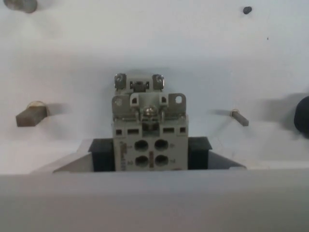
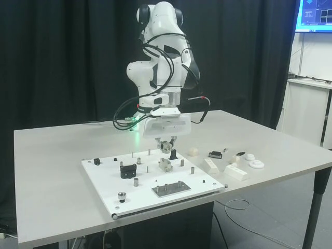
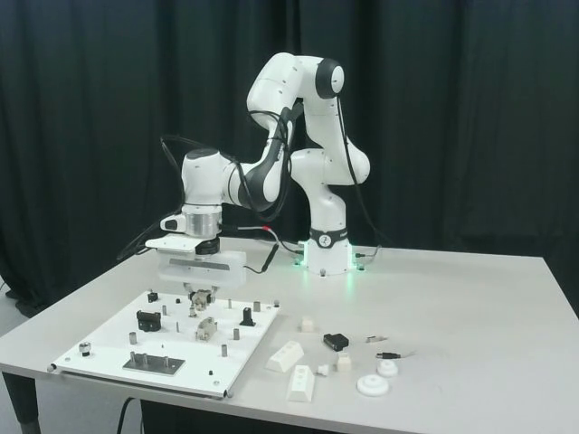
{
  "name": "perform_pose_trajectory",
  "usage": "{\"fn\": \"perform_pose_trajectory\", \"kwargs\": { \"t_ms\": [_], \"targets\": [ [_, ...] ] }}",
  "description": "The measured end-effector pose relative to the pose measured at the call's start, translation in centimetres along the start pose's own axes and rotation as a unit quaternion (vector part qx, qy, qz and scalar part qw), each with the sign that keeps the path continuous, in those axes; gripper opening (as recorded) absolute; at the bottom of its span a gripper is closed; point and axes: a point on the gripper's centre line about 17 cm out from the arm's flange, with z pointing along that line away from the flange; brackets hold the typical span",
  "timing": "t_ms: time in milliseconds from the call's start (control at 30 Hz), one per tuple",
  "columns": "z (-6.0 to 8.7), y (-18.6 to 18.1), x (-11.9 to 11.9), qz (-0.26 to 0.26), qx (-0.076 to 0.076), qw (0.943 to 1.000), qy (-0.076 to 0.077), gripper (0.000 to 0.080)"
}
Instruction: Place waterproof.
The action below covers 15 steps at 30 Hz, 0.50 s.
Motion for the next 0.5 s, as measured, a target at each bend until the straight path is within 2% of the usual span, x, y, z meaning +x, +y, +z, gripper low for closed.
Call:
{"fn": "perform_pose_trajectory", "kwargs": {
  "t_ms": [500],
  "targets": [
    [-0.06, 0.1, 0.19, 0.006, -0.001, 1.0, 0.004, 0.0311]
  ]
}}
